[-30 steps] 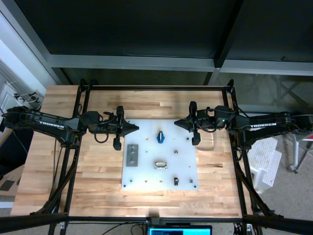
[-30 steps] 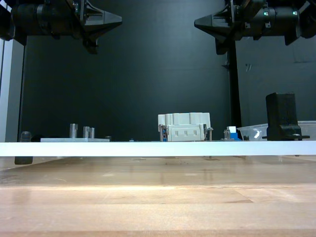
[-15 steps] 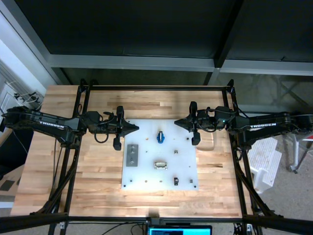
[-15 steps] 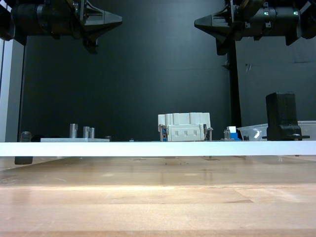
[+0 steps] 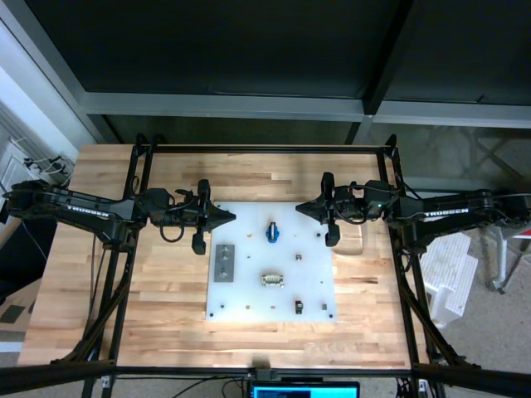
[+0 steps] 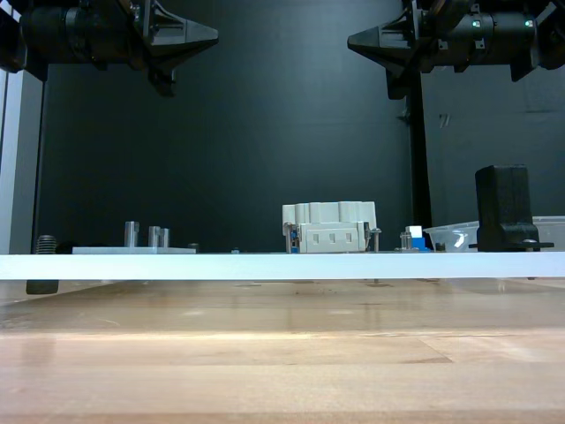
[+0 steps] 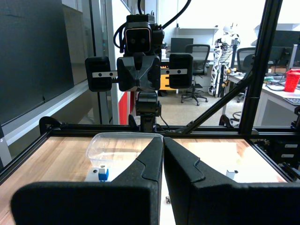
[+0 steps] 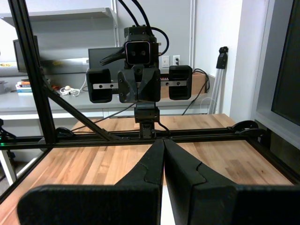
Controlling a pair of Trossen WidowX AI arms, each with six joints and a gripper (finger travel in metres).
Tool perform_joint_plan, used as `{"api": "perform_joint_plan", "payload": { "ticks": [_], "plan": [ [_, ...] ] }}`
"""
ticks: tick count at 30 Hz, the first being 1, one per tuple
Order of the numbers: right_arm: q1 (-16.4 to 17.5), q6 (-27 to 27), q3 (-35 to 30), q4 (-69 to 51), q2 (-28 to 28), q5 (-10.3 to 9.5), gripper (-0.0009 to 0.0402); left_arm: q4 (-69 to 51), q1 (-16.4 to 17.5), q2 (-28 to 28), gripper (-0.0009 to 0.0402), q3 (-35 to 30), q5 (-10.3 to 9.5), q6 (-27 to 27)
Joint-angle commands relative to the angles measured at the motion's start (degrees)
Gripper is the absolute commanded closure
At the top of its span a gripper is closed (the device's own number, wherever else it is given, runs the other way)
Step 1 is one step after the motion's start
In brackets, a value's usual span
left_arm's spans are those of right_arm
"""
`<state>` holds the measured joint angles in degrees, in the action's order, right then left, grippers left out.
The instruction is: Pick the 16mm bar and install on taskboard
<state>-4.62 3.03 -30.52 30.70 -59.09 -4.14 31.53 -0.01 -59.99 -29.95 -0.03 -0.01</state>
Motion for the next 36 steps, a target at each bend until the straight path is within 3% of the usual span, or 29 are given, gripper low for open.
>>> {"api": "perform_joint_plan", "payload": {
  "ticks": [1,36],
  "plan": [
    [0.00,-0.07,-0.04,-0.04,-0.04,0.02,0.0393,0.00,0.00,-0.02,0.0393,0.00,0.00,0.00],
    [0.00,-0.07,-0.04,-0.90,-0.15,0.02,0.0393,0.00,0.00,-0.02,0.0393,0.00,0.00,0.00]
  ]
}}
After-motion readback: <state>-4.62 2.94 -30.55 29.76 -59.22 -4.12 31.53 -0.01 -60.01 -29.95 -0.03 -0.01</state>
